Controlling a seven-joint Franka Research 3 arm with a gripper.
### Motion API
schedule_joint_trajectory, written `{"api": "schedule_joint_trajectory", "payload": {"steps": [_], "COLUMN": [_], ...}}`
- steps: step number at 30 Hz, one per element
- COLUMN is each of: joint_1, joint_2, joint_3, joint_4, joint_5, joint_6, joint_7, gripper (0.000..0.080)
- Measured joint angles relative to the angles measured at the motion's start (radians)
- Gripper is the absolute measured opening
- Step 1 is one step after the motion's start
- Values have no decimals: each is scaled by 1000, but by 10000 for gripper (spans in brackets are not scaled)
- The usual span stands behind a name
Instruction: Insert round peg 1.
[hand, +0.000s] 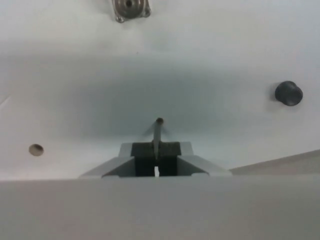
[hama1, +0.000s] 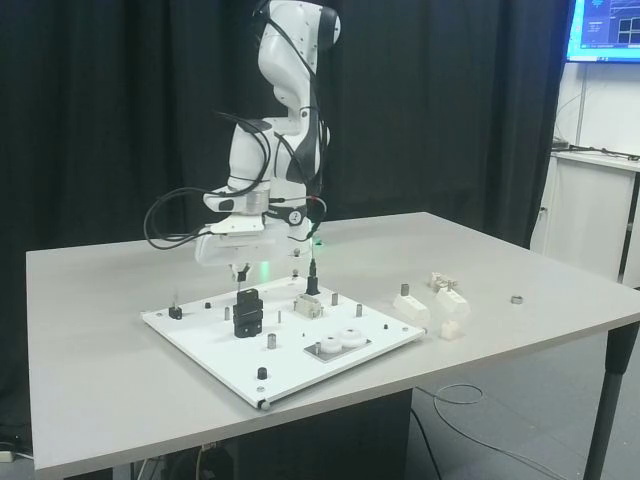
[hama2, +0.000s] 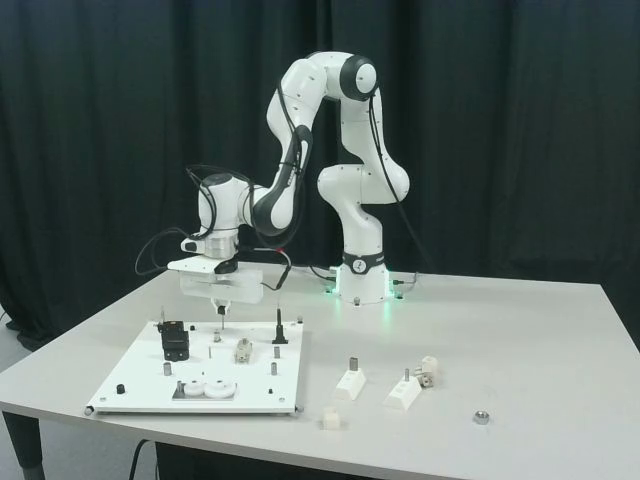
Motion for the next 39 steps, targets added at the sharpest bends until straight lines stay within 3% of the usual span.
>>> {"api": "schedule_joint_trajectory", "payload": {"steps": [39], "joint_1": [7], "joint_2": [7], "joint_3": [-3], "joint_4": [0], "joint_5": [0], "joint_6": [17], "joint_7": [0], "gripper": [12]}}
